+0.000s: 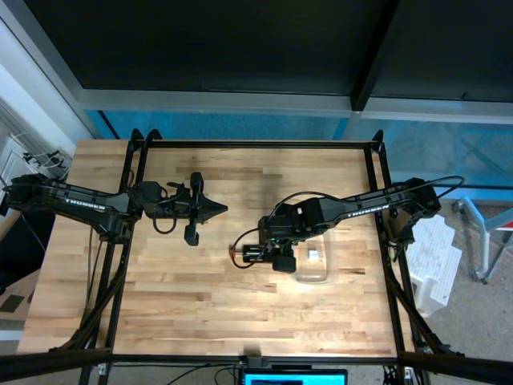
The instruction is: Pick the usb-c connector and install on the hub
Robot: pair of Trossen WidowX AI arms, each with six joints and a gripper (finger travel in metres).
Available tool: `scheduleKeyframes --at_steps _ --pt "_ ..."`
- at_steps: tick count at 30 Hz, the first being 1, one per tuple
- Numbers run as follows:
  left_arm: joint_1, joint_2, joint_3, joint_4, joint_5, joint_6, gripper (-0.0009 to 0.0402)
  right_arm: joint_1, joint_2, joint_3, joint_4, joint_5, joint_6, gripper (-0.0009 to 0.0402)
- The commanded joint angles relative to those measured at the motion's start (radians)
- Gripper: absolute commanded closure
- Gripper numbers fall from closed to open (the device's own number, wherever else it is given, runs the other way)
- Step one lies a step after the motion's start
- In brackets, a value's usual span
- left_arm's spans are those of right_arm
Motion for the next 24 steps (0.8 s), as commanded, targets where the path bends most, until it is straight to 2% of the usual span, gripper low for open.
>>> scheduleKeyframes --at_steps 1,16,24 --pt "0.000 0.000 0.000 0.000 0.000 0.000 0.0393 0.000 -0.048 -0.047 0.034 0.002 -0.002 0.0179" --pt "0.000 0.000 0.000 0.000 0.000 0.000 0.0393 0.000 -0.216 -0.265 0.190 0.002 -0.008 0.0185" --pt "0.000 0.000 0.000 0.000 0.000 0.000 0.0393 0.000 -0.250 -0.302 0.201 0.002 -0.009 0.0185"
